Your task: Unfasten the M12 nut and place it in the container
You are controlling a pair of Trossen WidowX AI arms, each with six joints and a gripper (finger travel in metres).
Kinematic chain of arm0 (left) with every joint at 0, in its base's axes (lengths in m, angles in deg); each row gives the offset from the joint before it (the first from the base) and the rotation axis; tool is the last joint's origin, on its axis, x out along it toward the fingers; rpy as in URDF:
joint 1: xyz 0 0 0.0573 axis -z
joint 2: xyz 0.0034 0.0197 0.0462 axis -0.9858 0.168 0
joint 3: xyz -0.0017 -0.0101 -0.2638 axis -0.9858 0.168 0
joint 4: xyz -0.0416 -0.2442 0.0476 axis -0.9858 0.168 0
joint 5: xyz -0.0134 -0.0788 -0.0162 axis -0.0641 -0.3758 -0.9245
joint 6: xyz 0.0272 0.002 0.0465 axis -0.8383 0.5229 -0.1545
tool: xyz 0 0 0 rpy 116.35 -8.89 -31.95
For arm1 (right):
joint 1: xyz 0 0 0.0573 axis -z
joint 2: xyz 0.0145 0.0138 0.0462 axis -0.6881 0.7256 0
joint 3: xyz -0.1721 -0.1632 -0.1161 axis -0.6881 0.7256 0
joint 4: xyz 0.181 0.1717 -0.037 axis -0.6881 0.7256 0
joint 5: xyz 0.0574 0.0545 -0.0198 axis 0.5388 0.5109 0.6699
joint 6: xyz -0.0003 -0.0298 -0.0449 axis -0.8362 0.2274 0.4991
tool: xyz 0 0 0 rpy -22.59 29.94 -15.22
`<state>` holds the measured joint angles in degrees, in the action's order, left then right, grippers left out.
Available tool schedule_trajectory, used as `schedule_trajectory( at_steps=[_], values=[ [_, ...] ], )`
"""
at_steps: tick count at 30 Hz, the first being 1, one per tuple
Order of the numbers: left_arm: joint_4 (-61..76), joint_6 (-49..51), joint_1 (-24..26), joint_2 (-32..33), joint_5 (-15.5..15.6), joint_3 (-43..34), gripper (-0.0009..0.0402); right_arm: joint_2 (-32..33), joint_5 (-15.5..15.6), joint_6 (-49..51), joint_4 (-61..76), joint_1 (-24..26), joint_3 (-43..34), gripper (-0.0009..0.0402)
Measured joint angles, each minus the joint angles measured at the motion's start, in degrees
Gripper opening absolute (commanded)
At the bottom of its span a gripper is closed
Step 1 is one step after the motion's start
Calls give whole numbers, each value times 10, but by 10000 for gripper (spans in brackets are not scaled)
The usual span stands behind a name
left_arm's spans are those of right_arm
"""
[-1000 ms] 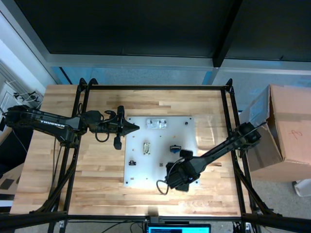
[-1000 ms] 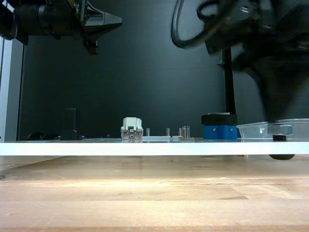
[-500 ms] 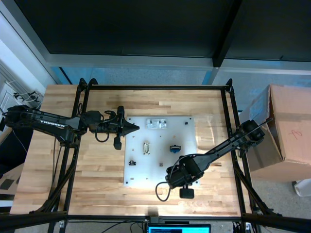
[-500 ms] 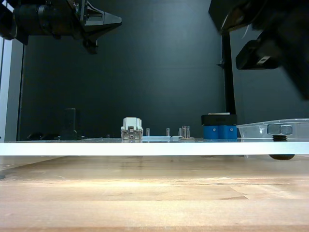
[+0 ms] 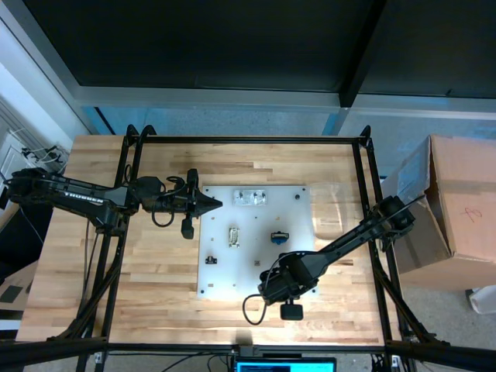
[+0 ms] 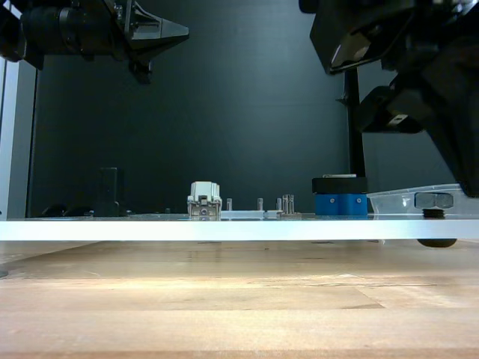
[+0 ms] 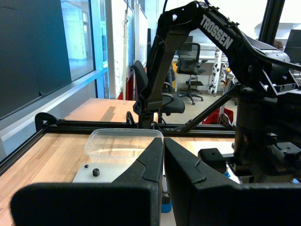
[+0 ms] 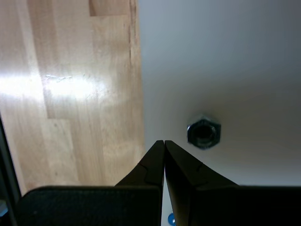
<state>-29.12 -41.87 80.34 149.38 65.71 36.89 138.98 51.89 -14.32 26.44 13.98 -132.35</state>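
The left gripper (image 5: 214,204) hangs high over the counter (image 5: 147,287) at the white board's (image 5: 221,271) far left edge, its fingers (image 7: 146,165) pressed together on nothing. White lettering along the left arm is too small to read in the high view. In the left wrist view the right arm carries the word "TROSSEN" (image 7: 216,31) in white capitals, with the clear container (image 7: 123,142) below it.

The right gripper (image 8: 163,142) is over the board's near right edge, pointing down, clenched and empty. Its closed tips stand just beside the M12 nut (image 8: 203,133) without touching it. In the low view the silver nut sits on its black stud (image 6: 432,214), in front of the container.
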Motion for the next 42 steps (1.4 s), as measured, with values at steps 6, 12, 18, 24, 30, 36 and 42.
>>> schedule_trajectory(
  at_steps=[6, 12, 18, 24, 30, 36, 42],
  values=[
    [0, 0, 0, 0, 0, 0, 0, -1, -41, -8, 12, 1, 4, 0],
    [0, 0, 0, 0, 0, 0, 0, -28, -185, -63, 121, 2, -4, 0],
    [2, 0, 0, 0, 0, 0, 0, -43, -146, -81, 119, 0, -4, 2],
    [1, 0, 0, 0, 0, 0, 0, -53, -97, -164, 99, 1, -21, 68],
    [1, 0, 0, 0, 0, 0, 0, -57, -71, -282, 96, 3, -34, 186],
    [0, 0, 0, 0, 0, 0, 0, -44, -73, -275, 81, 3, -35, 280],
    [0, 0, 0, 0, 0, 0, 0, -17, -76, -262, 54, 5, -26, 304]
  ],
)
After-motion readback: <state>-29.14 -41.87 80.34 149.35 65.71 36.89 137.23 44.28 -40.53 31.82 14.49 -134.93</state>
